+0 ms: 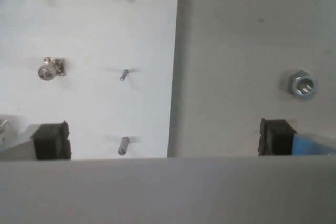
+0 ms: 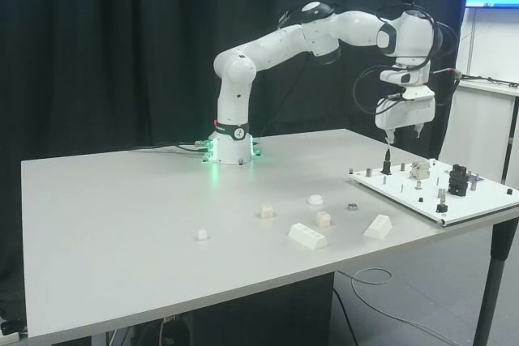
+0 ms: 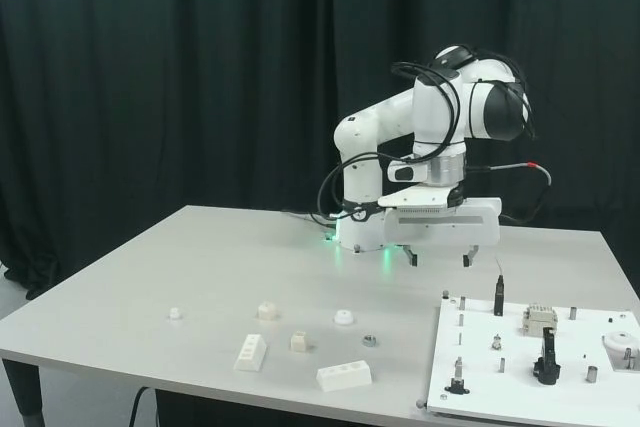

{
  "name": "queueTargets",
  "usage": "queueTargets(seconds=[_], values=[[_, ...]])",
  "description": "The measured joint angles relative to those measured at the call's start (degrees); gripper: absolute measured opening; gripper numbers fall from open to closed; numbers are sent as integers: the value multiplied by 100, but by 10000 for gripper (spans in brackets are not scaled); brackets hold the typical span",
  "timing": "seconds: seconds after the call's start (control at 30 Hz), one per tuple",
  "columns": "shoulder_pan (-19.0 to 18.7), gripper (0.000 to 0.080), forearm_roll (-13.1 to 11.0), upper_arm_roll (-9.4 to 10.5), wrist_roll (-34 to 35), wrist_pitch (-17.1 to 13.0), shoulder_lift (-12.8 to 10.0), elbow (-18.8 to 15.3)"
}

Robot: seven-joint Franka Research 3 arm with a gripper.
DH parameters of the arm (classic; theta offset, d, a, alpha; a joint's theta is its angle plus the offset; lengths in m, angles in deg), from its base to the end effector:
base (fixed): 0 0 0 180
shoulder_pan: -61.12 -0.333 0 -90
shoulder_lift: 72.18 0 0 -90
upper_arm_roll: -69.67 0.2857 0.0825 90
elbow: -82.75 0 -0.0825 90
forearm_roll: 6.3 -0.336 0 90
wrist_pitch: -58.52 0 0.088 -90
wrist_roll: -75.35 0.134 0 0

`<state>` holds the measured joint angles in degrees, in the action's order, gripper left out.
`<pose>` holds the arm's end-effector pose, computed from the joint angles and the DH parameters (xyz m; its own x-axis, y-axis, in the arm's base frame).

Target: Remove USB.

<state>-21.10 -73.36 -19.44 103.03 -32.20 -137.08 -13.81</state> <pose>0.5426 0.2262 0.3285 0.7523 -0.6561 -0.0598 -0.6576 -0.7534 -0.0067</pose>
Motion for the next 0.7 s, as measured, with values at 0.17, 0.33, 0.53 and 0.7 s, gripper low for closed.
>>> queueTargets(seconds=[0.17, 0.33, 0.53, 0.7], values=[[-9, 800, -23, 28, 0, 68, 0, 14], [-37, 800, -30, 59, 0, 220, 0, 64], [-142, 800, -40, 98, 82, 469, 0, 104], [-316, 800, -40, 115, 289, 694, 0, 105]])
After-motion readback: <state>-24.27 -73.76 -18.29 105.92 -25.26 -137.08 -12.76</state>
